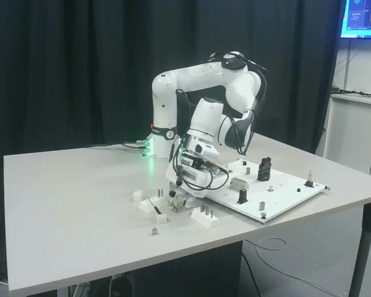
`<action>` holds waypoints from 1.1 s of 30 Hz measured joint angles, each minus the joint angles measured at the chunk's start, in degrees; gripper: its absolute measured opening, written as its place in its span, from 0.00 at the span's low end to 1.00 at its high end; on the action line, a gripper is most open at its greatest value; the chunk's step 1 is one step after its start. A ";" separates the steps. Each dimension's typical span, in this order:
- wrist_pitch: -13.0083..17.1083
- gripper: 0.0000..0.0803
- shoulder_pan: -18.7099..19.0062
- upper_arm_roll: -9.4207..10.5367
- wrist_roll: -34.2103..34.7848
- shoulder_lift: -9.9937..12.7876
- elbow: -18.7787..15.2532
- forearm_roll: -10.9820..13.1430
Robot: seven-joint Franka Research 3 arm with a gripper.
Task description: Pick waterproof.
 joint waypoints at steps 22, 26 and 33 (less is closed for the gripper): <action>1.87 0.90 -0.98 1.75 -0.42 0.43 0.13 3.12; 1.88 0.67 -1.06 1.78 -0.42 0.43 0.16 3.21; 2.23 0.45 -1.15 1.77 -0.41 0.43 0.19 3.29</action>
